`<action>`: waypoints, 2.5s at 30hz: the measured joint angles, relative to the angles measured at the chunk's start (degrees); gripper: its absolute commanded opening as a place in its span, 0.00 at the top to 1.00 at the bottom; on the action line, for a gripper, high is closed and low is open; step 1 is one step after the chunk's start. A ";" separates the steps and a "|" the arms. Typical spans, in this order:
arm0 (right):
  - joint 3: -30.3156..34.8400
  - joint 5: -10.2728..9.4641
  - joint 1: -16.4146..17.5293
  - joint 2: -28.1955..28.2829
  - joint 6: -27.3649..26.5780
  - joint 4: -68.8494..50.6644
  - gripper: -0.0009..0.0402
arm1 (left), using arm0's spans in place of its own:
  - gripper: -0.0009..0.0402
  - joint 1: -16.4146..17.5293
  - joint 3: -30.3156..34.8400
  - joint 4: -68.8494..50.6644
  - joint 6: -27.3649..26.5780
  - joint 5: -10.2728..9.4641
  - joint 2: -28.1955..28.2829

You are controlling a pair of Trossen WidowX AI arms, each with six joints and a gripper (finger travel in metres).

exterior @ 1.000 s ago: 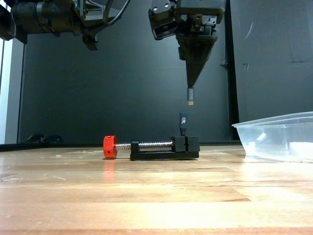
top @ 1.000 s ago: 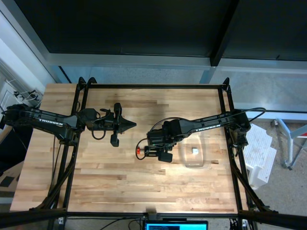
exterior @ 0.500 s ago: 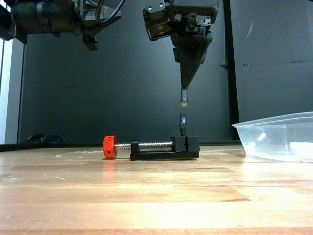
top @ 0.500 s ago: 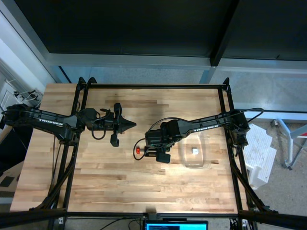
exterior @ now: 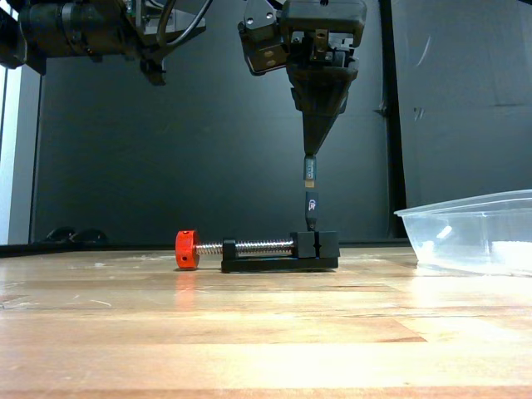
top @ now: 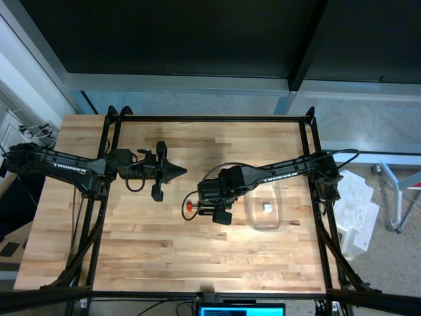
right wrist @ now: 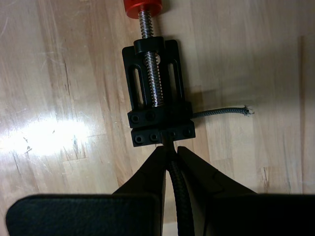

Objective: Pick the USB-C connector and install on taskboard

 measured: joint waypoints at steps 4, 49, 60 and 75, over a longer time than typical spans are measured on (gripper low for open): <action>0.00 0.02 0.00 0.00 0.04 0.15 0.98 | 0.98 0.00 0.02 0.00 0.00 0.02 0.00; -1.70 -0.39 0.13 -0.04 0.28 1.55 0.98 | 0.98 0.00 0.02 0.00 0.00 0.02 0.00; -1.73 -0.39 0.13 -0.17 0.33 1.55 0.98 | 0.98 0.00 0.02 -0.02 0.00 0.02 0.00; -1.75 -0.50 0.13 -0.48 0.35 1.53 0.98 | 0.98 0.00 0.02 0.00 0.00 0.00 0.00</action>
